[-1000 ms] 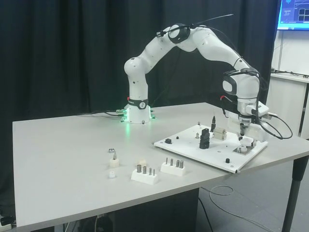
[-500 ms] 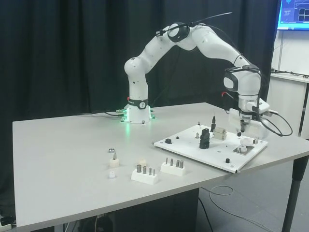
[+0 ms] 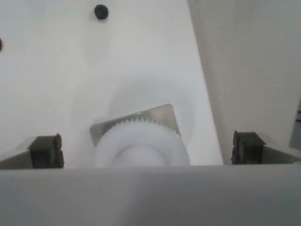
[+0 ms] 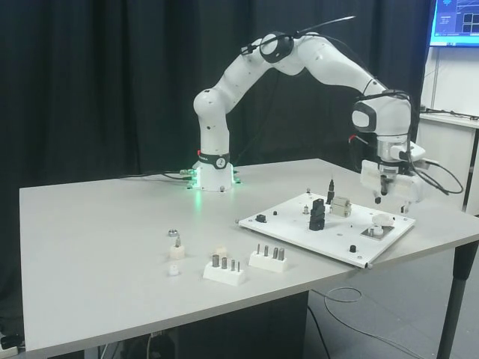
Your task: Insert large gear.
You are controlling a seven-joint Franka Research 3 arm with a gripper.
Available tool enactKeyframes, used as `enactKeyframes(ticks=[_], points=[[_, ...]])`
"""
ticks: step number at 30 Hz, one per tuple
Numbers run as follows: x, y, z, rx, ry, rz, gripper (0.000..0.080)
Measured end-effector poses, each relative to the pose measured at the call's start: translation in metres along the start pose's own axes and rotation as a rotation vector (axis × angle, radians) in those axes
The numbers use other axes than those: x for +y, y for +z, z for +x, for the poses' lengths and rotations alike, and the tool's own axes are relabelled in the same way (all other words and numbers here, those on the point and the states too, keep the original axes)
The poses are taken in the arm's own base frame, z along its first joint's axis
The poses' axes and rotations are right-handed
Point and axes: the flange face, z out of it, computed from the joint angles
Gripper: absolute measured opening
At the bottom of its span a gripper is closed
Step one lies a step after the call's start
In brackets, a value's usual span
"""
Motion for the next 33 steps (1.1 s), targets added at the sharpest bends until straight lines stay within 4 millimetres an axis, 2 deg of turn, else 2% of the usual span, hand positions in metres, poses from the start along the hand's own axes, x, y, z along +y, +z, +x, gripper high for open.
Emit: enactKeyframes(ticks=[20,33], points=[[0.005,0.010,0.006,-0.006,-0.020,-0.125,0.0800],[0.012,0.007,0.005,0.003,-0.015,-0.153,0.0800]])
